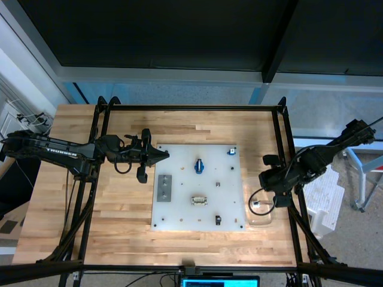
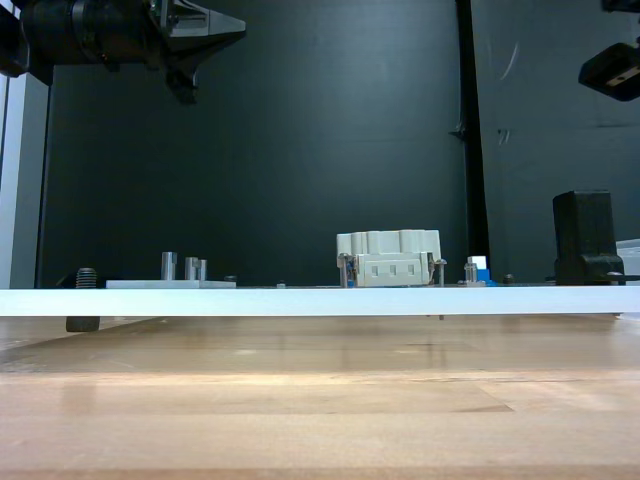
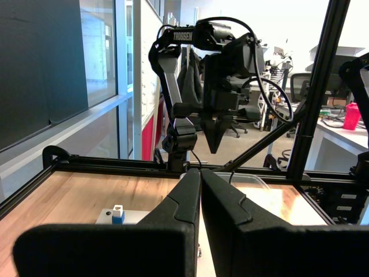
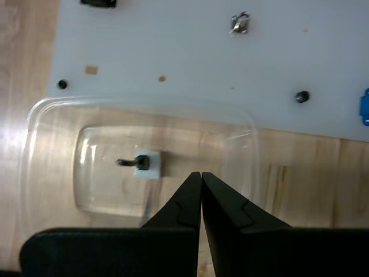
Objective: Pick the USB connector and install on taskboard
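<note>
Fingers of my right gripper (image 4: 200, 174) are pressing together over the tray (image 4: 36, 133) at 4 o'clock of the board (image 1: 179, 197), where the plug (image 4: 128, 163) is lying (against a white block (image 4: 151, 165)); I should be opening them first. My left gripper (image 1: 163, 155), likewise closed, is hovering at its 10 o'clock.

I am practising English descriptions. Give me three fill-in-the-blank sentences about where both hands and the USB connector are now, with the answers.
The right hand, shut, hangs above the clear ___.
The USB connector lies in it against a small ___ block.
The left hand, shut, hovers by the taskboard's ___ edge.
Missing words: tray; white; left.
</note>
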